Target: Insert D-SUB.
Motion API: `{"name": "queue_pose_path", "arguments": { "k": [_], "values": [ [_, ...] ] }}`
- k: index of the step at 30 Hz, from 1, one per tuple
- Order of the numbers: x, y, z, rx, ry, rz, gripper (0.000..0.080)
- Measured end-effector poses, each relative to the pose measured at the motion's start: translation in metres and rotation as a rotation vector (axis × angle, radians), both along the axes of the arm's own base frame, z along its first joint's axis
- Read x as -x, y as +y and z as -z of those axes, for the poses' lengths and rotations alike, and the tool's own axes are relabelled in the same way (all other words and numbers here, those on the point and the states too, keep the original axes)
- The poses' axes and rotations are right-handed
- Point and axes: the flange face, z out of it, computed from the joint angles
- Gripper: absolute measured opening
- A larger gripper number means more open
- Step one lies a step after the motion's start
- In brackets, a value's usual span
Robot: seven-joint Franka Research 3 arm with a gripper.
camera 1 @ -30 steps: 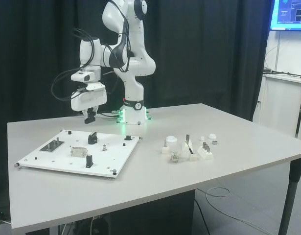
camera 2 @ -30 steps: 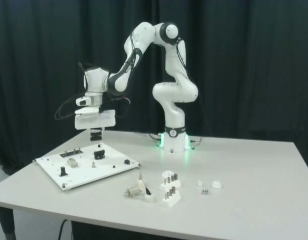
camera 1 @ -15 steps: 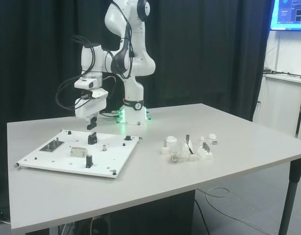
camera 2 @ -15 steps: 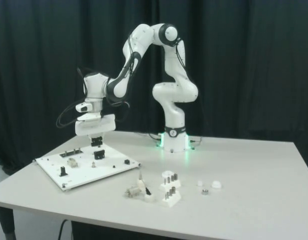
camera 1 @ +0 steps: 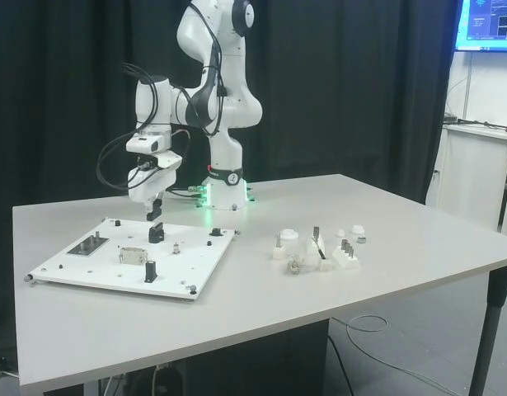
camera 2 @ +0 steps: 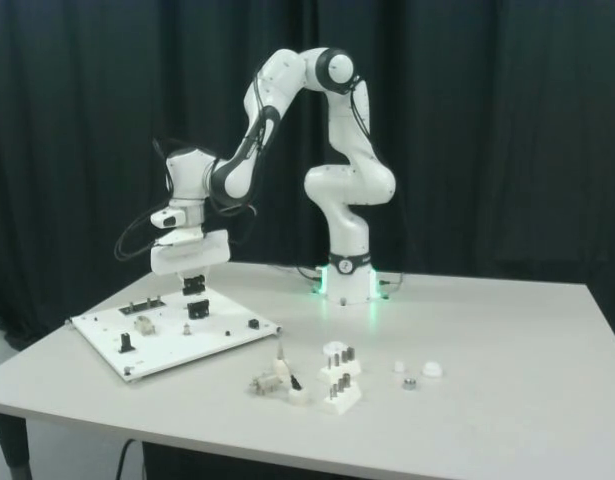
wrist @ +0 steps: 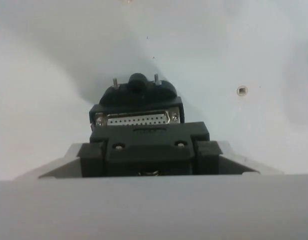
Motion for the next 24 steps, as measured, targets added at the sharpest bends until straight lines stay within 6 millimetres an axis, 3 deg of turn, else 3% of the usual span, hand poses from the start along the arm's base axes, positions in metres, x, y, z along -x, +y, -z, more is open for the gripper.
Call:
{"name": "queue_pose_path", "arguments": {
  "k": [24],
  "values": [
    [0.002,-0.004,0.011,-0.004,0.000,-0.052,0.0382]
  ]
}}
